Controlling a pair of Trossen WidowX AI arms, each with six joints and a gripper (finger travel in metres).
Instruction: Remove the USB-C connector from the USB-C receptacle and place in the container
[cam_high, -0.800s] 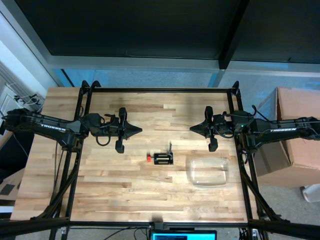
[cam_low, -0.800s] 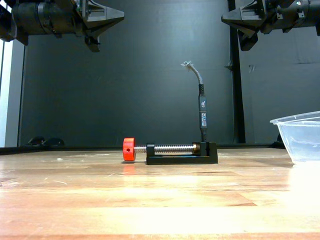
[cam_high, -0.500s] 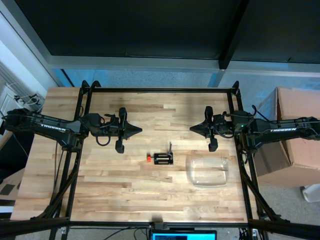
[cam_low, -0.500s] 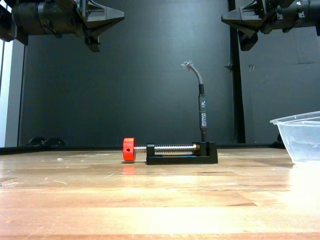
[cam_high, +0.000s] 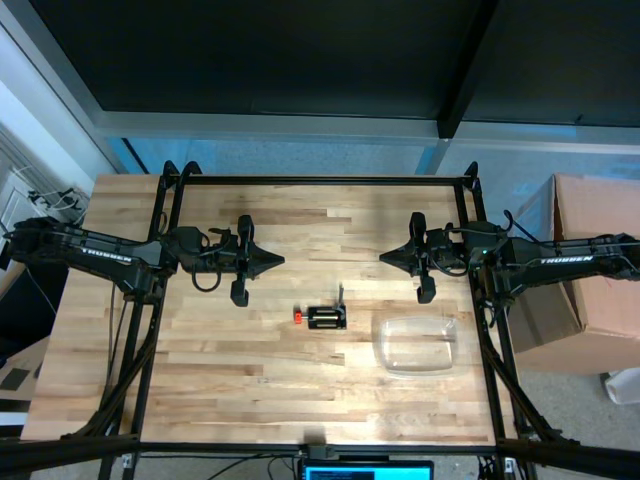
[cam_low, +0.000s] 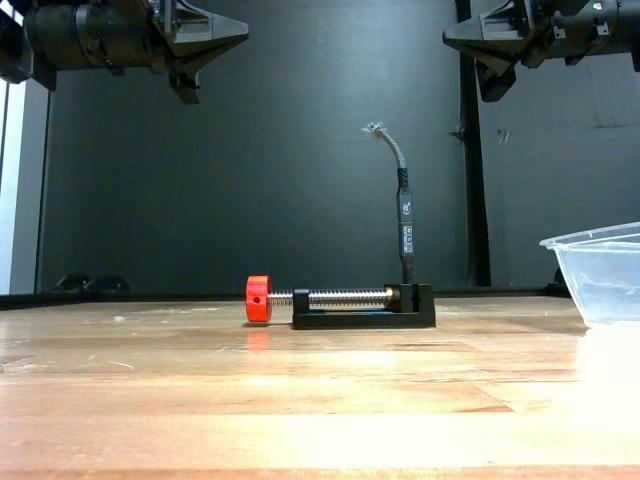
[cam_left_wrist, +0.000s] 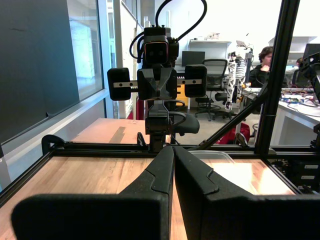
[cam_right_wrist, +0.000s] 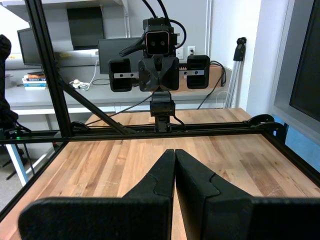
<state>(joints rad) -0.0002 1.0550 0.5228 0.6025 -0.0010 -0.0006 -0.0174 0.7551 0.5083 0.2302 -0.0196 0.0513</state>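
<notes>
The USB-C connector (cam_low: 405, 228) stands upright, plugged into the receptacle held in a small black vise (cam_low: 364, 306) with a red knob (cam_low: 258, 298); from above the vise (cam_high: 326, 318) lies mid-table. Its short frayed cable bends left at the top. My left gripper (cam_high: 278, 260) hangs high above the table, left of and beyond the vise, fingers shut with nothing between them (cam_left_wrist: 173, 150). My right gripper (cam_high: 384, 258) hovers high on the right, also shut and empty (cam_right_wrist: 175, 152). Both tips face each other. A clear plastic container (cam_high: 417, 343) sits right of the vise.
A black metal frame (cam_high: 320, 181) borders the wooden table at the back and sides. A cardboard box (cam_high: 590, 270) stands off the table at the right. A screen (cam_high: 367, 469) sits at the near edge.
</notes>
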